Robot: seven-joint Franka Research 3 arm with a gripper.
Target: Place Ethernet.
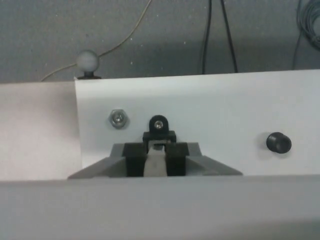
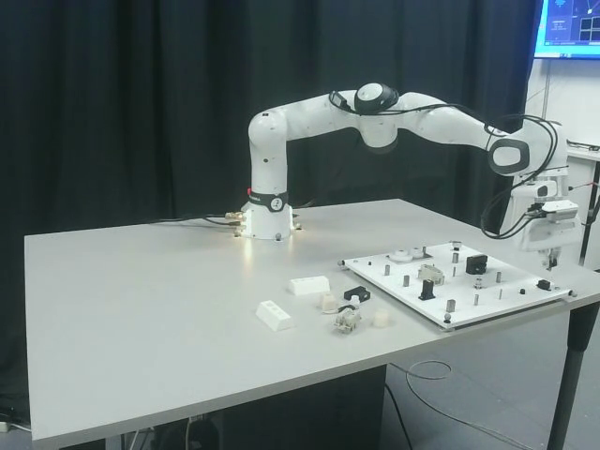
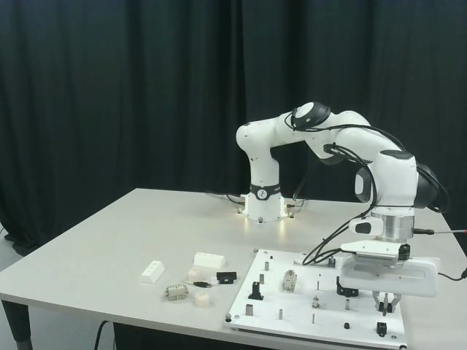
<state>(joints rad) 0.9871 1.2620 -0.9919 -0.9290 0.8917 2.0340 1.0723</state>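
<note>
My gripper (image 1: 155, 159) hangs over the far right corner of the white assembly board (image 1: 225, 110). Its black fingers (image 1: 134, 159) are shut on a pale Ethernet plug (image 1: 155, 165) that stands between them. Just beyond the fingertips a small black bracket (image 1: 158, 127) with a screw sits on the board. In the first room view the gripper (image 2: 548, 255) is a little above the board (image 2: 441, 314) near its right edge. The second room view has the gripper (image 3: 385, 302) low over the board (image 3: 284, 310), with the plug hidden by the hand.
A hex nut (image 1: 118, 119) and a black knob (image 1: 278, 143) flank the bracket. Several pegs and black fixtures (image 2: 475, 264) stand on the board. Loose white blocks (image 2: 275, 315), a black part (image 2: 356, 294) and a connector (image 2: 345, 322) lie left of it. Cables (image 1: 206, 35) hang past the table's edge.
</note>
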